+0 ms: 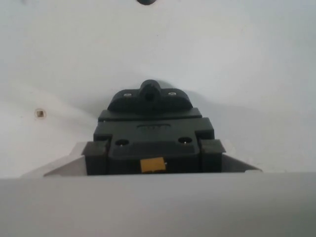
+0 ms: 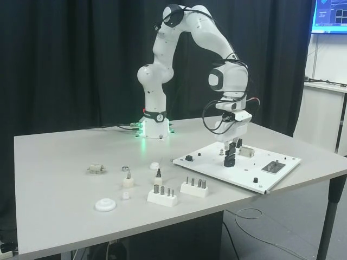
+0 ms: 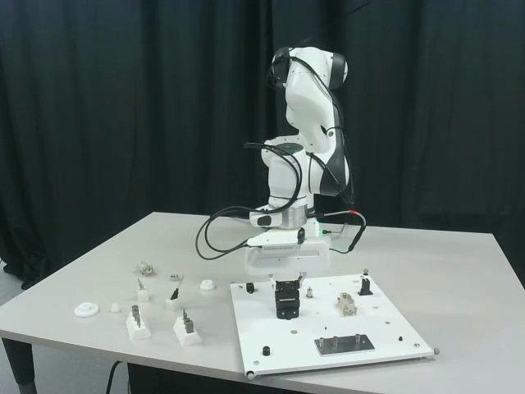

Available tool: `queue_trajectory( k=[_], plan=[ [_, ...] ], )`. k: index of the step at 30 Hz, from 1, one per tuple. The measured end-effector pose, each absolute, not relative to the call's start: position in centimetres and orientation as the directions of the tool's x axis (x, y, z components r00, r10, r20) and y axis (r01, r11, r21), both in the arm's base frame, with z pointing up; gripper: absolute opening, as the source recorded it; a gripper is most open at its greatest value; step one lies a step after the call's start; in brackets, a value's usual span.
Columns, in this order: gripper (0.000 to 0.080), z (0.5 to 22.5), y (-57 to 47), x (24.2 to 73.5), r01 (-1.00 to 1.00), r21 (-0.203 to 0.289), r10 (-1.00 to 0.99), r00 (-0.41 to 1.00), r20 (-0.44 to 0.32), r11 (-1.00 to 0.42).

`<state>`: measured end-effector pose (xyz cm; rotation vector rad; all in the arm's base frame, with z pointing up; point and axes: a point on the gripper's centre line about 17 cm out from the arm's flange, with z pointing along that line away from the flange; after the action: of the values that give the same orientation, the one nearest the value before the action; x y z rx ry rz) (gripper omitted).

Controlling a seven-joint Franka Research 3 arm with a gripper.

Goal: Insert D-SUB.

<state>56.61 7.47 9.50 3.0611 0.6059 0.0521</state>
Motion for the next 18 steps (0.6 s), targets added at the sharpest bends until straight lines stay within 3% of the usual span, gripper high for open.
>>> queue_trajectory(
  k=[18],
  plan=[
    [0.0383,9.48,7.05,56.82,0.406,0.030,0.407,0.913,0.033,-0.913]
  ],
)
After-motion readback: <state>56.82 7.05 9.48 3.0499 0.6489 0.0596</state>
